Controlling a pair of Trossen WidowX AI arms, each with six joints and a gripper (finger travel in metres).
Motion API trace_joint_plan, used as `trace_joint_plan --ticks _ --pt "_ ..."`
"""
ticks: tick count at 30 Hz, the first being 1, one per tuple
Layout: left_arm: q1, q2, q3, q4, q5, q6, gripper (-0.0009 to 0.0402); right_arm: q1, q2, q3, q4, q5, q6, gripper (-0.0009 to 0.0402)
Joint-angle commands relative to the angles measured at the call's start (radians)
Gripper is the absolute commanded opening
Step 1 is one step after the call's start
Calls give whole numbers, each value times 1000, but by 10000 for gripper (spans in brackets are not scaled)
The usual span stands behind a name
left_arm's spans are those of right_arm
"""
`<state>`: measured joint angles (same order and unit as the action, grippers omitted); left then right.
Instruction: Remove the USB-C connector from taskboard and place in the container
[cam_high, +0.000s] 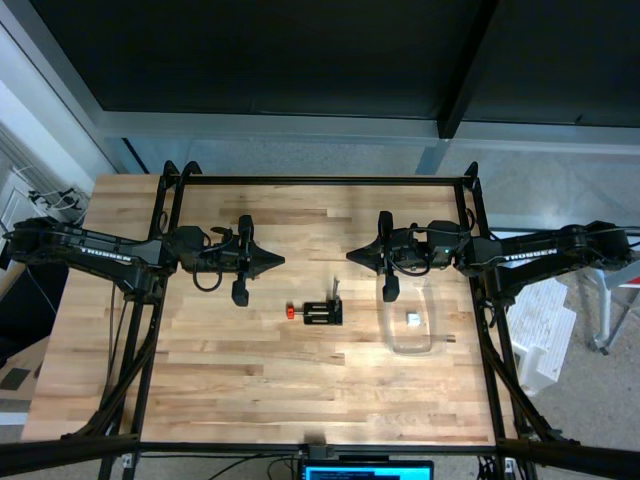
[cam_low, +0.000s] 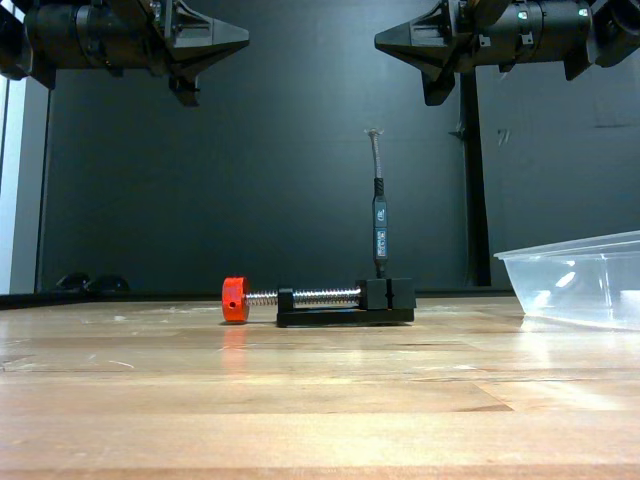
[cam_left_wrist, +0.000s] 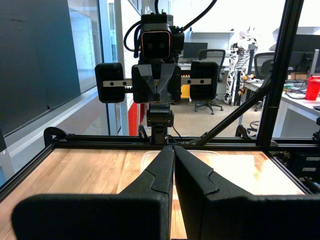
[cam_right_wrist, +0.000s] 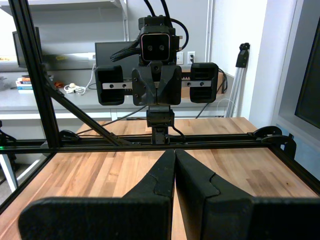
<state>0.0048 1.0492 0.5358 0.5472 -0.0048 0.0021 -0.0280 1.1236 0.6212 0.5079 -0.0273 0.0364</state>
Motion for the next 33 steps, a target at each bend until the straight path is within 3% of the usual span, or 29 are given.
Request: trace_joint_plan --ticks 1,20,30,33 --pt "0 0 0 0 0 0 0 0 0 0 -2 0 0 0" --pt "0 0 0 0 0 0 0 1 -2 11 -12 -1 12 0" --pt "0 0 0 0 0 0 0 73 -1 203 -488 3 7 0" --pt "0 0 0 0 0 0 0 105 -1 254 -626 42 7 0"
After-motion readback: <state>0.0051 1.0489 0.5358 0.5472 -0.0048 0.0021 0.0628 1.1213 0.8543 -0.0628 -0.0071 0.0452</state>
